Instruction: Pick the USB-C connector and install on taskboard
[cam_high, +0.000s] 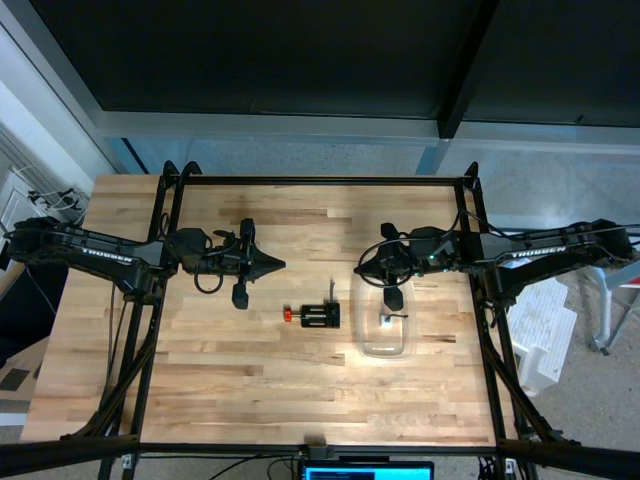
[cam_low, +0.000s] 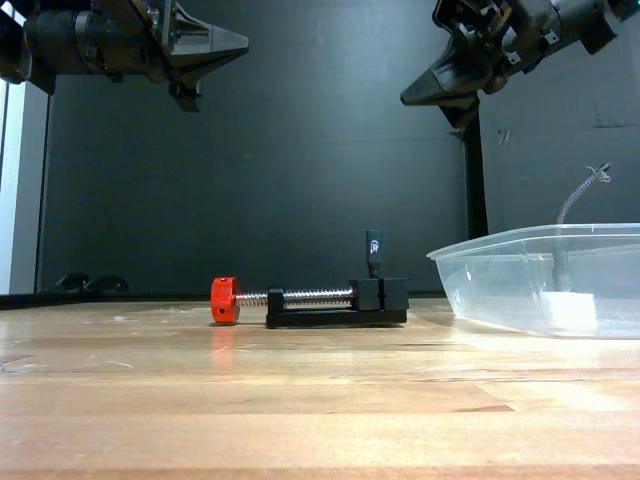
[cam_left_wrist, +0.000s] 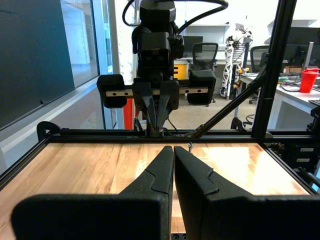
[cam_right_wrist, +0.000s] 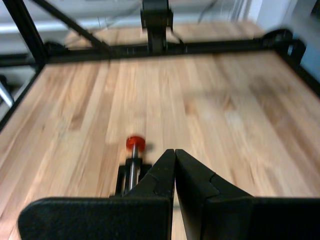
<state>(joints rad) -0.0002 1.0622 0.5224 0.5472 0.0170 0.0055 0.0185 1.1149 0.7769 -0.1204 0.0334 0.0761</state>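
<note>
The taskboard is a small black block with a red-orange knob on its left end and a dark pin standing upright on it. It lies mid-table. A thin dark sliver, apparently the USB-C connector, lies in the clear tray beside a whitish square piece. My left gripper hovers high, behind and left of the taskboard, shut and empty. My right gripper hangs above the tray's far left corner, also shut and empty. The right wrist view shows the taskboard under the shut fingers.
The clear tray sits just right of the taskboard, and a thin bent wire sticks up out of it. A black frame borders the table's back and sides. Bare wood lies in front of the taskboard.
</note>
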